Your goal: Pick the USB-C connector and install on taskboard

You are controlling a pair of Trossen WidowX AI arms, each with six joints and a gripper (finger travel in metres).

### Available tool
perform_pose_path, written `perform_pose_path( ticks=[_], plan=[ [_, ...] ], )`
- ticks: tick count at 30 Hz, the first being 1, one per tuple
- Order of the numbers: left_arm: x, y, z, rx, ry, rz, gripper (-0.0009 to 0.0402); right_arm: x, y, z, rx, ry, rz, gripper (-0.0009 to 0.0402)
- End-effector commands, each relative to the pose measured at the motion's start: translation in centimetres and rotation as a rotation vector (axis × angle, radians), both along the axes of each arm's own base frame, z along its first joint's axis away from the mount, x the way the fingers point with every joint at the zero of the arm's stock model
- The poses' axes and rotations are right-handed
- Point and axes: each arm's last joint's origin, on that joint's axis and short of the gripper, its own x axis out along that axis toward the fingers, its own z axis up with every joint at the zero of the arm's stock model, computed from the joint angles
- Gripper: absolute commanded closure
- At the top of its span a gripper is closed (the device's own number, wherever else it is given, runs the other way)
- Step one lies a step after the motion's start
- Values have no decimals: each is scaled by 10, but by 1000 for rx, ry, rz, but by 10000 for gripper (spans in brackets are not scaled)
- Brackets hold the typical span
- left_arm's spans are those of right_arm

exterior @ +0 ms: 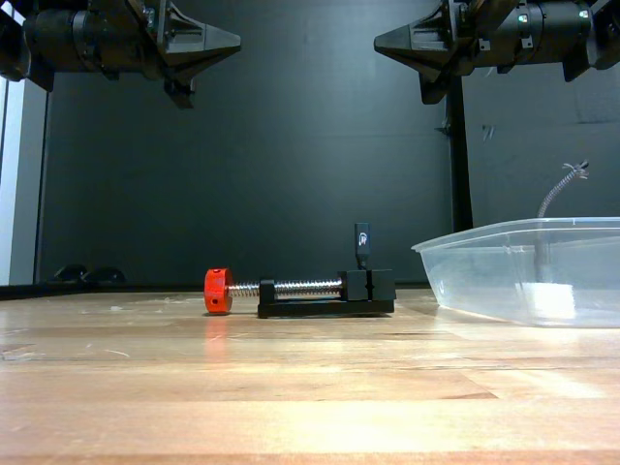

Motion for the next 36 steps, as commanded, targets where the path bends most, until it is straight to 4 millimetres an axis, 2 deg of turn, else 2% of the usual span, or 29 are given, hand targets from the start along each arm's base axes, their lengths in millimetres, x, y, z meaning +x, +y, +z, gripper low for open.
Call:
perform_pose_path(
  ticks=[1, 19, 24, 30, 36],
  plan=[
    [0, 0, 0, 0, 0, 0, 393, 0, 0, 0, -1, 0, 0, 393],
    [0, 0, 0, 0, -1, 0, 393, 0, 0, 0, 0, -1, 1, 393],
    [0, 0, 0, 0, 0, 0, 393, 0, 0, -1, 85, 10, 0, 393],
    [0, 0, 0, 0, 0, 0, 393, 4, 3, 3, 84, 233, -1, 393],
    [0, 0, 0, 0, 0, 0, 393, 1, 5, 15, 107, 418, -5, 393]
  ],
)
